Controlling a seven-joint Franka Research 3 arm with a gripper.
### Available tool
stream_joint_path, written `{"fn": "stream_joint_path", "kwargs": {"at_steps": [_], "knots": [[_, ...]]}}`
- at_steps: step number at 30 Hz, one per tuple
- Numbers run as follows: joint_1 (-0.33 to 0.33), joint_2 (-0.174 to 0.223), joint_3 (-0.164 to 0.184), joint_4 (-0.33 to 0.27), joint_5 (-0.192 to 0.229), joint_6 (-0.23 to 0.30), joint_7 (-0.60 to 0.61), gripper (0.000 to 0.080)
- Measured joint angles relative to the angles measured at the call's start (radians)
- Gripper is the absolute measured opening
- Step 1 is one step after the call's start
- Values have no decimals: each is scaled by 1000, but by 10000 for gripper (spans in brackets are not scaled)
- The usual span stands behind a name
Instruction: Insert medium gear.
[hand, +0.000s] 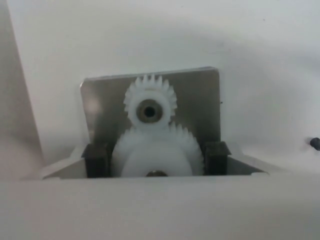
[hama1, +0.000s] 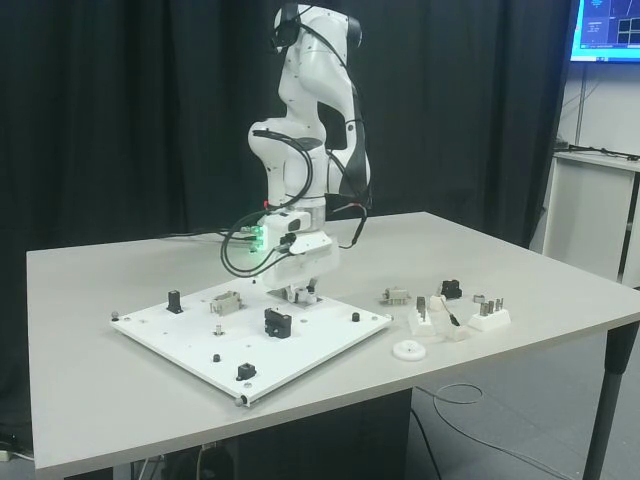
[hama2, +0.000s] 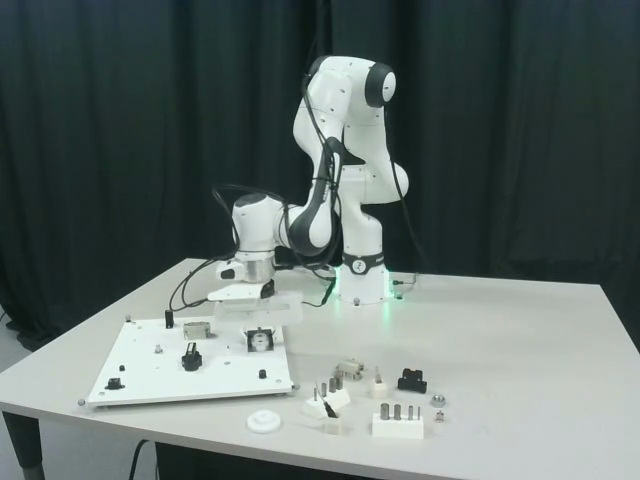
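The hand (hand: 157, 160) is seen closed on a white toothed plastic medium gear (hand: 157, 152), gripped between two black fingers (hand: 216, 157). The gear is held over a grey metal plate (hand: 197, 100), meshed against a smaller white gear (hand: 149, 102) seated there. The plate is mounted on a white board (hama1: 300, 350) on the grey worktop (hama1: 500, 250).

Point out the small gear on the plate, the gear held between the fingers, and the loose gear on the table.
small gear (hand: 149, 102), wrist view, its toothed face by the bore.
held gear (hand: 156, 155), wrist view, its hub.
loose gear (hama2: 264, 422), second room view, its top face.
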Motion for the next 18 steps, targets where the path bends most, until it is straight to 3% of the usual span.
{"fn": "stream_joint_path", "kwargs": {"at_steps": [5, 6, 11, 12, 17, 18], "knots": [[0, 0, -2, 6, 11, -21, 25, 396], [0, -1, -4, 9, 11, -28, 31, 611], [0, -8, -12, 29, 5, -64, 43, 611], [1, -10, -15, 34, 2, -73, 44, 758], [2, -33, -27, 59, -38, -123, 82, 758], [2, -39, -29, 64, -53, -134, 96, 792]]}}
